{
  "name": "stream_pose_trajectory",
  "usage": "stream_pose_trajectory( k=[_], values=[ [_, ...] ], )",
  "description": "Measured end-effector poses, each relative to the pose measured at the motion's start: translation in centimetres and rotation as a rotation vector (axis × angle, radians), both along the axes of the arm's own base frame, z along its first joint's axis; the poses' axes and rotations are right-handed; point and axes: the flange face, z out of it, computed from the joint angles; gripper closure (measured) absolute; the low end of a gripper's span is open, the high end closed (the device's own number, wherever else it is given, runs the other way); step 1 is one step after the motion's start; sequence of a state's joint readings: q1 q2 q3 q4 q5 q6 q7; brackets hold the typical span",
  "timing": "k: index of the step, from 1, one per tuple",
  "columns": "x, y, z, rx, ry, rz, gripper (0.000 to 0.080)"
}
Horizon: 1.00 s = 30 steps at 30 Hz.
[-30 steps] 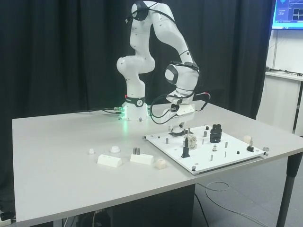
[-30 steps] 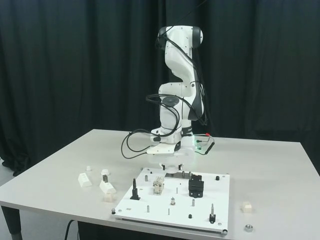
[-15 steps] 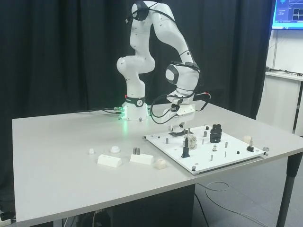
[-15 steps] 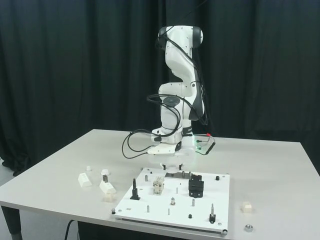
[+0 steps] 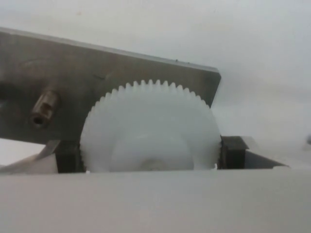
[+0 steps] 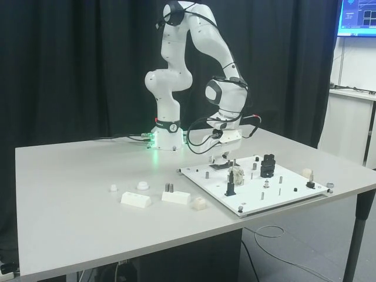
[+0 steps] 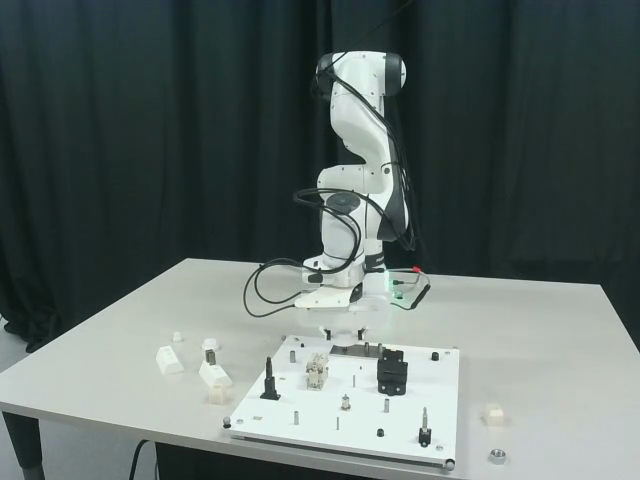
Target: Insert large gear.
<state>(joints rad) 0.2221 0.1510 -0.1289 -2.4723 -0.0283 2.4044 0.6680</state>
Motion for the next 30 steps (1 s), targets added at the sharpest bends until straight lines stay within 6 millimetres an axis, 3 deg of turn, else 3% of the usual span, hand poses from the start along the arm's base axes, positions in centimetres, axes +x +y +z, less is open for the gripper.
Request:
stream_pose_trajectory(
  k=[30],
  values=[
    [0.07, 0.13, -0.28, 0.009, -0.001, 0.046, 0.0205]
  ],
)
